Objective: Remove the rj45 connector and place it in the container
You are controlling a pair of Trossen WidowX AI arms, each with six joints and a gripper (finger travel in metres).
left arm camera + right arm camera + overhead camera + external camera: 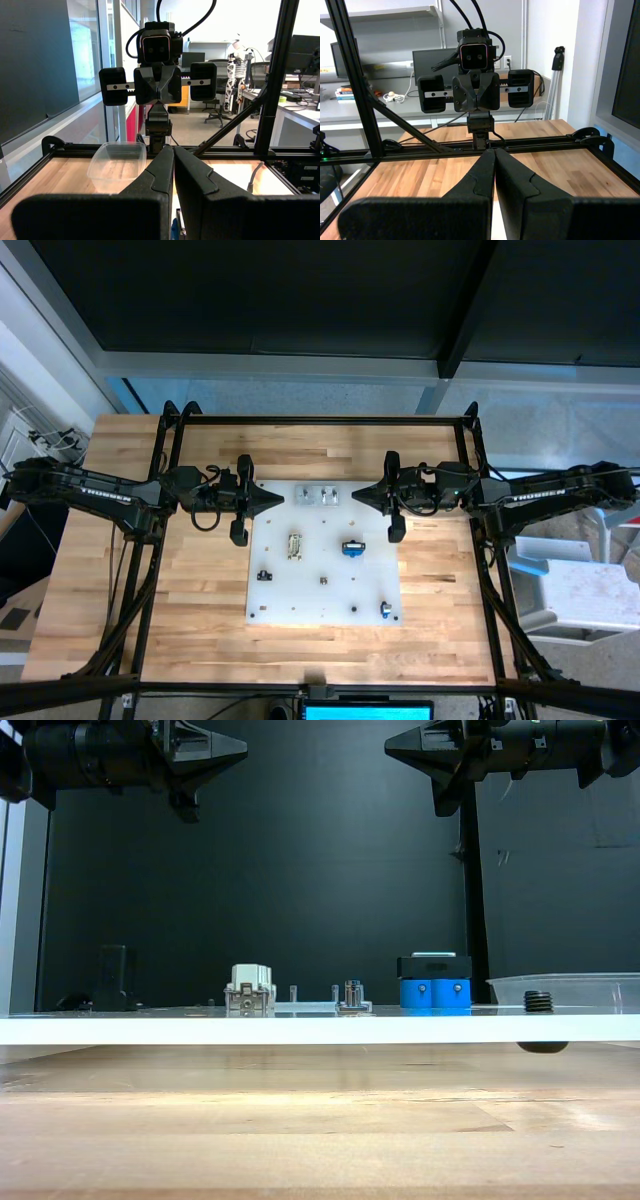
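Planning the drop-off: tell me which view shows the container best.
Left wrist view: the container shows whole, rim and walls, past the shut left tool. High view shows it small, beneath the gap between that tool and the shut right tool. Low view shows only its side wall. Right wrist view misses it.

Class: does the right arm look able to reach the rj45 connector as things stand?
Probably yes: the right hand hovers shut above the board's far edge, left hand opposite; nothing stands over the rj45 connector.
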